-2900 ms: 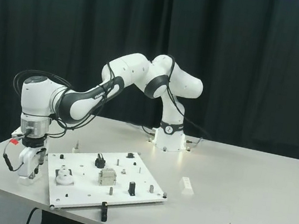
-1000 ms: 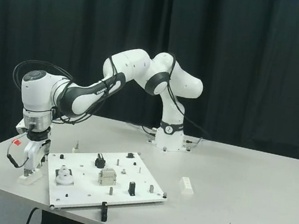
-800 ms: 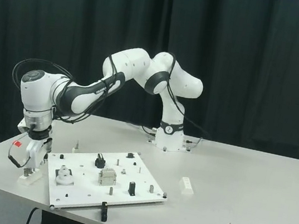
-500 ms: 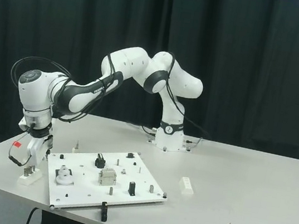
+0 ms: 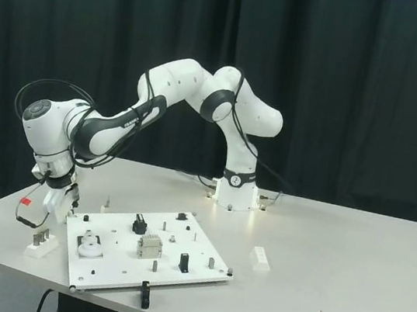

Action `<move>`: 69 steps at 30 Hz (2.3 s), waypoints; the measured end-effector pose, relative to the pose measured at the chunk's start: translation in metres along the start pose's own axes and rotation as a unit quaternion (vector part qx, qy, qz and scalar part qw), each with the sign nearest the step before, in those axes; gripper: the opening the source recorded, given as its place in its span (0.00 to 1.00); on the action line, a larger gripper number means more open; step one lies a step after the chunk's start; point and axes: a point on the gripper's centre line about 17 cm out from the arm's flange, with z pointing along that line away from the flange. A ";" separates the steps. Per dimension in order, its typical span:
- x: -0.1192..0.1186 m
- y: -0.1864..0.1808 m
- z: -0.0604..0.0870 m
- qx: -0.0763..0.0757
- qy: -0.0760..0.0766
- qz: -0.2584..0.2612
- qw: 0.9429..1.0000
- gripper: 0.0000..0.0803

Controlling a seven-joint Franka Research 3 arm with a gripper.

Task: Insert bolt 4.

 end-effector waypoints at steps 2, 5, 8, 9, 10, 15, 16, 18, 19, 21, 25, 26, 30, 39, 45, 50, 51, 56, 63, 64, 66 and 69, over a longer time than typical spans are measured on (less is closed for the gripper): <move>-0.002 0.007 0.003 -0.003 -0.006 0.003 1.000 0.28; -0.006 0.017 0.007 -0.005 -0.016 0.007 1.000 0.28; -0.008 0.026 0.010 -0.003 -0.024 0.008 1.000 0.28; -0.009 0.029 0.010 -0.002 -0.026 0.006 1.000 0.28; -0.010 0.031 0.011 0.000 -0.027 0.003 1.000 0.28; -0.011 0.039 0.016 0.020 -0.024 -0.031 0.999 0.28; -0.011 0.039 0.016 0.025 -0.022 -0.040 0.999 0.28; -0.010 0.040 0.019 0.036 -0.016 -0.055 0.998 0.28; -0.011 0.041 0.020 0.041 -0.013 -0.061 0.997 0.28; -0.011 0.042 0.023 0.053 -0.007 -0.077 0.996 0.28; -0.013 0.045 0.028 0.072 0.007 -0.109 0.991 0.28; -0.014 0.045 0.030 0.077 0.010 -0.116 0.990 0.28; -0.016 0.048 0.034 0.094 0.026 -0.143 0.985 0.28; -0.016 0.056 0.041 0.116 0.064 -0.198 0.971 0.28; -0.016 0.060 0.043 0.122 0.079 -0.224 0.964 0.28; -0.016 0.062 0.046 0.120 0.088 -0.277 0.949 0.28; -0.016 0.063 0.047 0.119 0.090 -0.286 0.946 0.28; -0.012 0.064 0.050 0.117 0.101 -0.318 0.935 0.28; -0.006 0.064 0.055 0.115 0.119 -0.368 0.915 0.28; -0.005 0.064 0.055 0.115 0.121 -0.373 0.913 0.28; -0.004 0.063 0.056 0.117 0.127 -0.382 0.908 0.28; -0.003 0.061 0.057 0.122 0.134 -0.397 0.900 0.28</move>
